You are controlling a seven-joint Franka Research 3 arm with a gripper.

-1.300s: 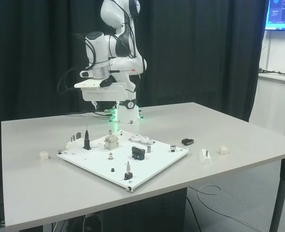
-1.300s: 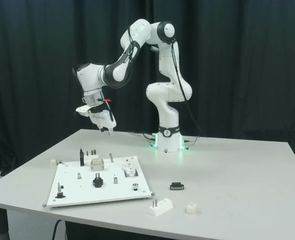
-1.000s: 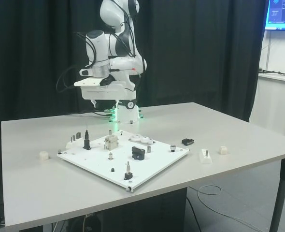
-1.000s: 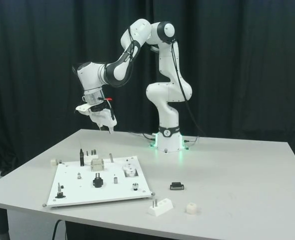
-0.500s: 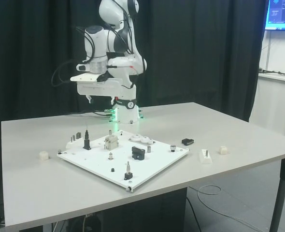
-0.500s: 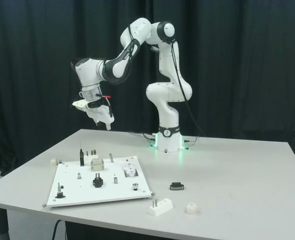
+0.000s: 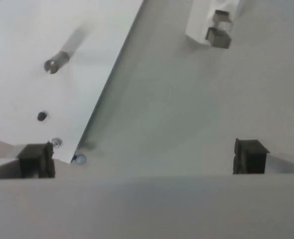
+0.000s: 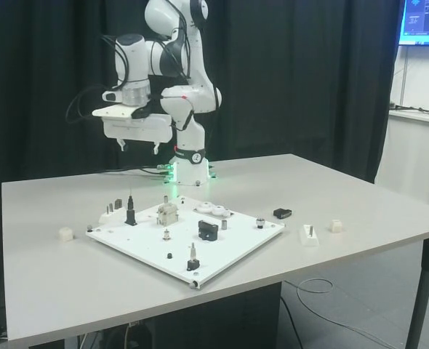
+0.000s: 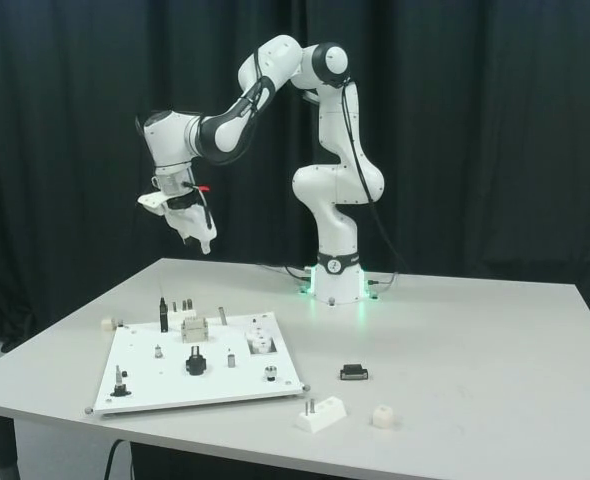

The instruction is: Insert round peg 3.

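Observation:
The white board (image 8: 142,243) (image 9: 155,380) lies on the grey table with several small pegs and fittings standing on it, among them a thin grey peg (image 8: 164,199) (image 9: 222,315). In the wrist view I see a corner of the board (image 7: 62,30) with one short grey peg (image 7: 55,62). I cannot tell which one is round peg 3. My gripper (image 8: 138,145) (image 9: 207,245) hangs high above the board's far left side. It is open and holds nothing (image 7: 143,157); its black fingertips (image 7: 36,159) stand wide apart.
A small white block (image 8: 66,233) (image 9: 107,323) (image 7: 214,25) sits on the table off the board's left corner. On the other side of the board lie a white holder with a peg (image 8: 310,235) (image 9: 320,412), a white cube (image 8: 336,225) (image 9: 382,415) and a black part (image 8: 283,213) (image 9: 354,373).
The arm has swung the gripper up and toward the board's left side, away from the robot's base. The objects on the table have not moved.

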